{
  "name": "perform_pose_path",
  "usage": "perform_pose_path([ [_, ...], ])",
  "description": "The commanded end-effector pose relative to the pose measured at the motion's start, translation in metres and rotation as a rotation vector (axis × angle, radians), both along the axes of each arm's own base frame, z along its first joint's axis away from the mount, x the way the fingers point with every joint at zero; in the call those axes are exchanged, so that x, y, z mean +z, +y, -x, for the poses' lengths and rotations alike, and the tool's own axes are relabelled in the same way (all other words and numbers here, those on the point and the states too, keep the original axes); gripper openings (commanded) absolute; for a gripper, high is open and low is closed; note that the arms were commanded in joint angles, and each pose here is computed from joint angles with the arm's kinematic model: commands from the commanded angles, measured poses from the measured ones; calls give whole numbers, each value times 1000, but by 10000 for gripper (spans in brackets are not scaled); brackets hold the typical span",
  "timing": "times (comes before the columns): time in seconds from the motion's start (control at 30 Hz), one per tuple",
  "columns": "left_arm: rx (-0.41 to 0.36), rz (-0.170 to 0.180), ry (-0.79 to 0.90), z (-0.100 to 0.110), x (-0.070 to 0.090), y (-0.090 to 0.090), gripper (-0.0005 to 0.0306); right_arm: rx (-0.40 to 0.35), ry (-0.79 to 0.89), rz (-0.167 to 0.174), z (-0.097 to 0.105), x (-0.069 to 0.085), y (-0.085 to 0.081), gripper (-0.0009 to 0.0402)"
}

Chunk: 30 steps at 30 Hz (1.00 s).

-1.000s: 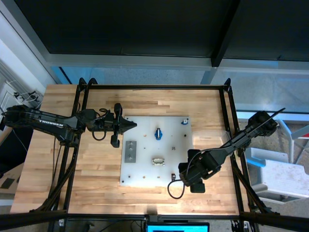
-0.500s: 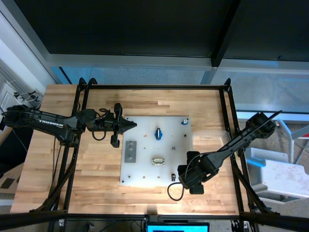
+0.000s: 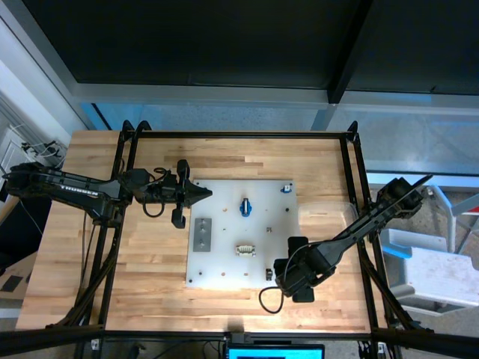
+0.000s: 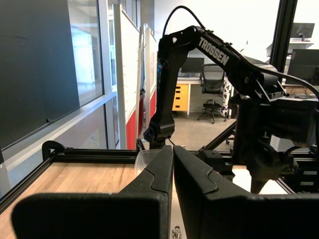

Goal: Pick the 16mm bar from the taskboard and place it in the container

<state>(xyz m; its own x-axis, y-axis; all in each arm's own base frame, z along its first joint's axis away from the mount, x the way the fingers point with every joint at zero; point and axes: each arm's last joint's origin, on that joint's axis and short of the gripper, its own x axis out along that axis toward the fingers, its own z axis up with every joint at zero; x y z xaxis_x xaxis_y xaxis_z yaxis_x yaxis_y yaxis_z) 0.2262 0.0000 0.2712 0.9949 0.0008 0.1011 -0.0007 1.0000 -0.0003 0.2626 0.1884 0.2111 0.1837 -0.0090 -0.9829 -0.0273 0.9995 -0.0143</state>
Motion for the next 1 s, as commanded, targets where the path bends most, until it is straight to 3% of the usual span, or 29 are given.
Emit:
perform_pose_path([
  [0.03, 0, 0, 0, 0, 0, 0, 0, 2, 1, 1, 0, -3, 1, 243],
  [0.43, 0, 0, 0, 0, 0, 0, 0, 3, -12, -7, 2, -17, 0, 243],
  [0.57, 0, 0, 0, 0, 0, 0, 0, 3, -13, 19, 1, -22, 1, 243],
  [0.8, 0, 0, 0, 0, 0, 0, 0, 4, -17, 15, 0, -24, 3, 242],
  [1.0, 0, 0, 0, 0, 0, 0, 0, 5, -14, 11, 1, -24, 3, 211],
])
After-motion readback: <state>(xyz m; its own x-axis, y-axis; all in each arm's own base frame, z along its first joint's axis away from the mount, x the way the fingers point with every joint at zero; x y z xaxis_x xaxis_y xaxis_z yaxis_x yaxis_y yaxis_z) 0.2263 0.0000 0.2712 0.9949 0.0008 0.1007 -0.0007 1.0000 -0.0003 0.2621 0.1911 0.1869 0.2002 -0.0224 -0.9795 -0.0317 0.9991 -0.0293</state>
